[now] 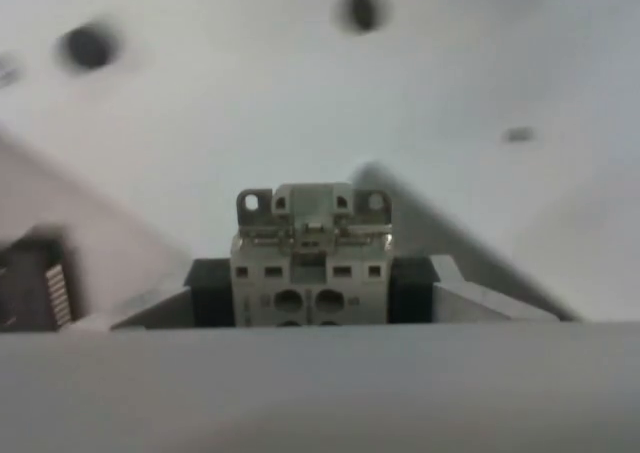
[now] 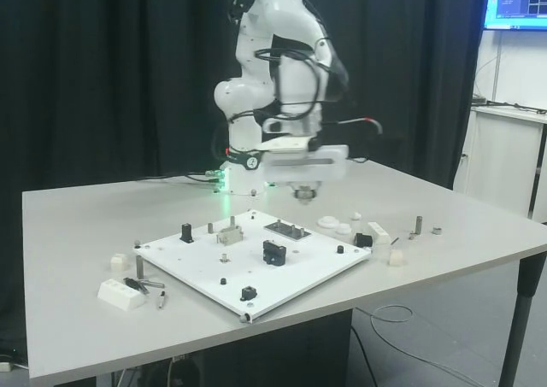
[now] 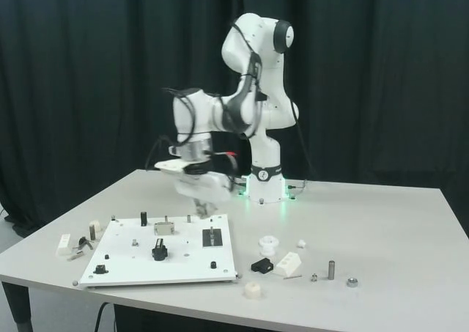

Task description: Place waterproof.

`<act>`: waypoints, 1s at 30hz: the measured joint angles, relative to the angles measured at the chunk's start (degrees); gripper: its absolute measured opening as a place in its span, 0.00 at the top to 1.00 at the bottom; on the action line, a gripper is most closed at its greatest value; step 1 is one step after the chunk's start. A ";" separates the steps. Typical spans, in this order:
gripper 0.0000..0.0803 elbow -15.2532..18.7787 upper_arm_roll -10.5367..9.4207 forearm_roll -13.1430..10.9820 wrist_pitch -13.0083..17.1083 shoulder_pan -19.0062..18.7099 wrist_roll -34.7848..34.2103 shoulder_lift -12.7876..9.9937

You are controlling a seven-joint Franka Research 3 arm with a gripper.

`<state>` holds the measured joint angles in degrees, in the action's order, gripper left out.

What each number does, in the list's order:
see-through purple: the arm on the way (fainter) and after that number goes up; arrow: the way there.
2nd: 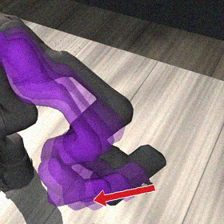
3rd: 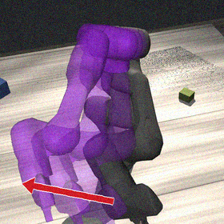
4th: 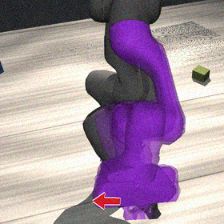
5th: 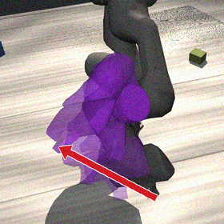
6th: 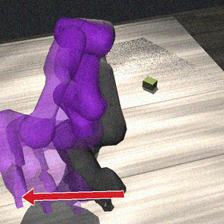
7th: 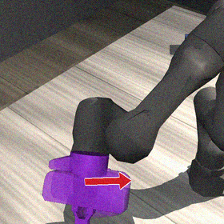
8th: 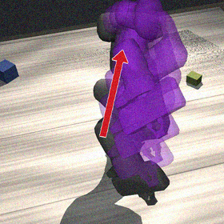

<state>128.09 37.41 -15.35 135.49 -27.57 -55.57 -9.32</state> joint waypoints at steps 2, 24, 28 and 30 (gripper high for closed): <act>0.61 0.00 -1.14 0.00 0.52 -1.27 0.05 0.00; 0.61 0.05 -12.24 -0.90 8.35 -15.76 -7.99 -2.01; 0.61 0.02 -12.63 -0.90 10.48 -18.42 -10.12 -3.52; 0.61 -0.03 -12.67 -0.90 11.58 -19.71 -10.88 -4.36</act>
<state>128.06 24.73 -16.24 147.07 -47.28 -66.44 -13.67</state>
